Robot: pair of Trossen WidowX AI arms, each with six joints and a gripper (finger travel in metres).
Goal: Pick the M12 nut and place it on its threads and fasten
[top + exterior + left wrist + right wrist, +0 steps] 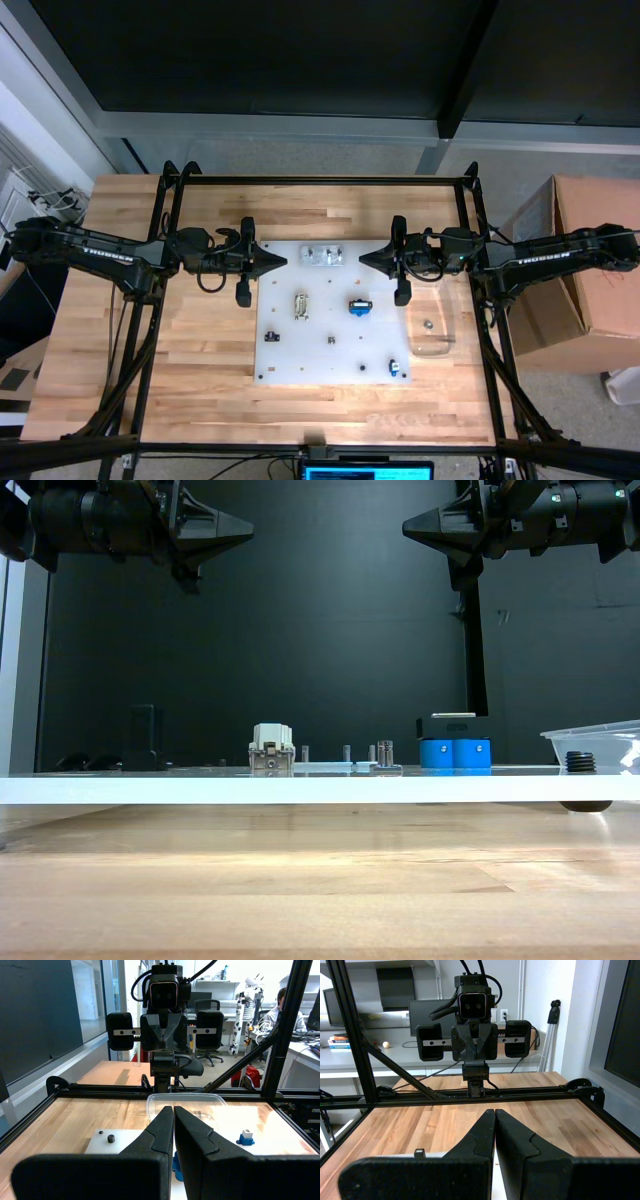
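The small silver nut point(427, 324) lies free inside the clear tray point(449, 330), on the table just right of the white board point(300, 370). Its black ribbed stud point(581, 762) stands bare at the board's near right, ribs showing, in front of the tray point(600, 732). My left gripper point(278, 262) hovers high over the board's far left edge, pointing right, shut and holding nothing. My right gripper point(366, 260) hovers high over the board's far right part, pointing left, also shut with nothing in it. The two face each other, well above the parts point(245, 525) point(408, 525).
On the board stand a beige connector point(300, 305), a blue block point(360, 307), a silver fixture point(323, 256) and a small blue part point(397, 369). A black frame point(320, 181) rings the table. A cardboard box point(585, 270) sits off the right side.
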